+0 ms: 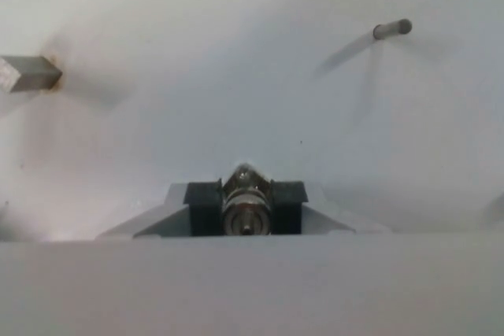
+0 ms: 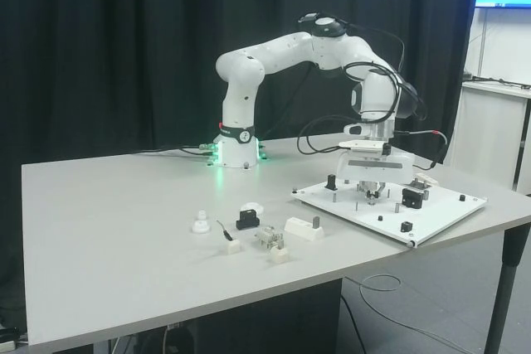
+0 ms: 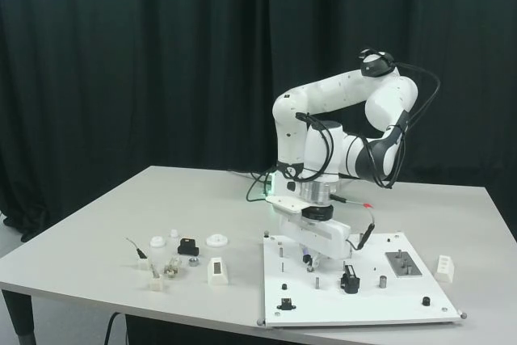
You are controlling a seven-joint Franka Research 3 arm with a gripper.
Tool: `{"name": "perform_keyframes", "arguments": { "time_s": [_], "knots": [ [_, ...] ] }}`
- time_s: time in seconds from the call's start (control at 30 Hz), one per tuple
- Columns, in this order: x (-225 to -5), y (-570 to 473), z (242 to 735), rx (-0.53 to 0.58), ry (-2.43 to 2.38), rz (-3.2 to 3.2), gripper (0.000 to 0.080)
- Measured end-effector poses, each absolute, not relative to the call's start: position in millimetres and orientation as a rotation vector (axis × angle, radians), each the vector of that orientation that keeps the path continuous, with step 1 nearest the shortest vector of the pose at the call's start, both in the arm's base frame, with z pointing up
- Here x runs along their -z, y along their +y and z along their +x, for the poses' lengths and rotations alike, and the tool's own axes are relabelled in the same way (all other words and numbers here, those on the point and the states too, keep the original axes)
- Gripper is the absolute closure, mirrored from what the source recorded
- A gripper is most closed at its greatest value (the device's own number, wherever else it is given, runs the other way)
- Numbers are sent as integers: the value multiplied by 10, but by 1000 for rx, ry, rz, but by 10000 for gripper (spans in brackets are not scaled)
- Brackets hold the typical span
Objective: Insert BNC.
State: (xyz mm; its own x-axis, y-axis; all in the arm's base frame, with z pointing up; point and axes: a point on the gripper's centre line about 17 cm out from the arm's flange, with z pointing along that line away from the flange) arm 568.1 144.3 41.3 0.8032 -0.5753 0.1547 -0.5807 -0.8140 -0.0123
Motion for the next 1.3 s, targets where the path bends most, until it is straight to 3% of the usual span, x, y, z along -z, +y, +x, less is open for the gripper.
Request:
{"name": "perform_keyframes", "arguments": {
  "time_s": [1.3],
  "knots": [
    [-352,1442,5682,-219,-748,3002,679]
  ]
}}
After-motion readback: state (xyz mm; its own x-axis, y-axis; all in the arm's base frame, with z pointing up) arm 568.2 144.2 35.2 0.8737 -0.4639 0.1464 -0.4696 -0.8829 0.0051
